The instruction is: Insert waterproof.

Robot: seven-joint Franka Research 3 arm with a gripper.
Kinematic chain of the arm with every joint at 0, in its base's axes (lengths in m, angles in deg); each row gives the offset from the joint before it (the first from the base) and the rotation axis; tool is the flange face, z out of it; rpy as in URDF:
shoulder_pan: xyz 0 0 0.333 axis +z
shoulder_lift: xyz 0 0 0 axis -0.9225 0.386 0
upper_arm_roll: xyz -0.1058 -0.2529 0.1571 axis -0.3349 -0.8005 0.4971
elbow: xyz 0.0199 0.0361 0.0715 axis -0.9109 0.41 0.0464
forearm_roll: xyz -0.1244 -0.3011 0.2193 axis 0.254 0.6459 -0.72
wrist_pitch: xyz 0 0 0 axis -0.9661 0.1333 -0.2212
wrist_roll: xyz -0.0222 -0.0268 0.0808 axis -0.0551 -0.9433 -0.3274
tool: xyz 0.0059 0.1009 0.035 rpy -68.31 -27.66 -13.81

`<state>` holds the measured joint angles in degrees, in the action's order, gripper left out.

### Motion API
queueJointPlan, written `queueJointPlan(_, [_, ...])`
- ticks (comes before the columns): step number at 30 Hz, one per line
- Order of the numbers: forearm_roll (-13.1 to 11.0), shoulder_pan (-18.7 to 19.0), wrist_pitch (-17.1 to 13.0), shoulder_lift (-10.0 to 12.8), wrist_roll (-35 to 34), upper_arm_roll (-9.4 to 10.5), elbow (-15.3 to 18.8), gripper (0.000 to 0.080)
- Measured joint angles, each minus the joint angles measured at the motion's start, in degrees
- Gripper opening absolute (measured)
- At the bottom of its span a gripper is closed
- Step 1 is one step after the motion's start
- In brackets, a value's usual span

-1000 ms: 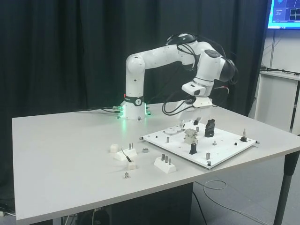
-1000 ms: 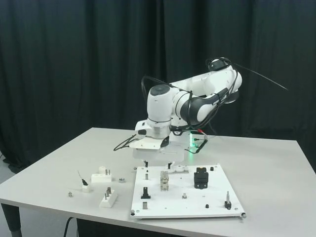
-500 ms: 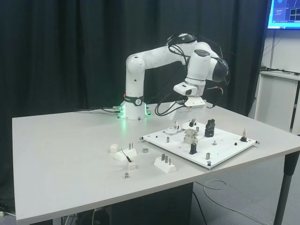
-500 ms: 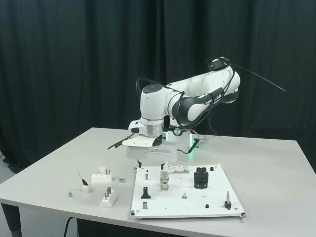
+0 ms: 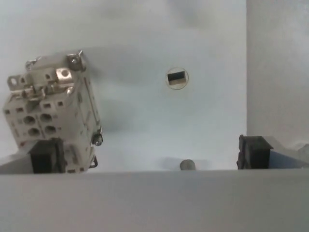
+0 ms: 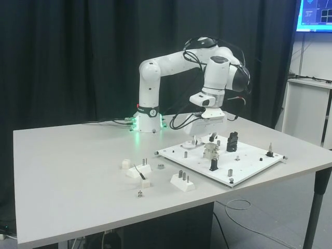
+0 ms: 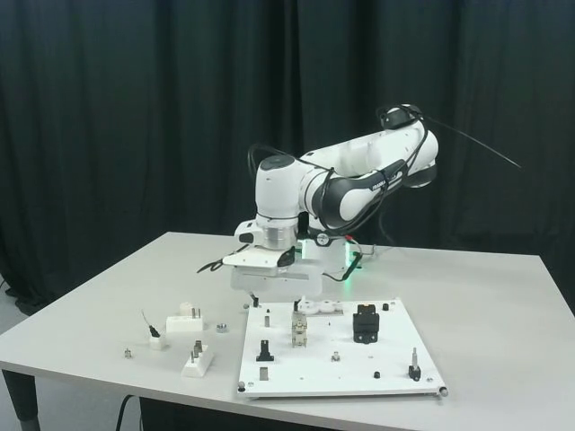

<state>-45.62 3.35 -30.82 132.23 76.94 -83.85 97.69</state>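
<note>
The gripper (image 6: 204, 138) hangs low over the back edge of the white board (image 6: 249, 161), on the side near the arm's base, with its two fingers (image 5: 252, 152) set wide apart and nothing between them. It touches no part.

In the wrist view there lies under it a pale connector block (image 5: 50, 116) with several round holes, which stands on the board. A little away from the block is a round socket (image 5: 176, 78) with a dark rectangular slot, sunk in the board. A small grey stud (image 5: 187, 165) stands close to the gripper.

I cannot tell for sure which piece is the waterproof part. The gripper does not carry it. My judgement is that it waits among the loose pieces in the white holders (image 6: 182, 181) on the desk (image 6: 67, 155), beside the board and well apart from the gripper, and that the round socket may be its place.

So the step in hand seems to be the fetching. To do it well, the gripper should come straight down over the piece, close on its body and not on its pins, and lift it upright. For the insertion, the piece must be turned so that it agrees with the slot, and pushed down gently without tilt.
</note>
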Motion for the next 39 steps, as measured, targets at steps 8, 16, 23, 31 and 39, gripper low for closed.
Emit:
queueJointPlan(8, [-0.3, 0.3, -1.7, 0.0, 0.1, 1.18, 0.2, 0.0800])
queueJointPlan(16, [-0.7, 0.3, -2.7, 0.0, 0.1, 1.70, 0.2, 0.0800])
queueJointPlan(23, [-0.7, 0.3, -3.0, 0.1, 0.1, 1.74, 0.2, 0.0800])
queueJointPlan(31, [-0.6, 0.3, -3.0, 0.2, 0.9, 1.75, 0.4, 0.0800])
queueJointPlan(39, [-0.5, 0.3, -3.0, 0.2, 2.3, 1.66, 0.9, 0.0800])
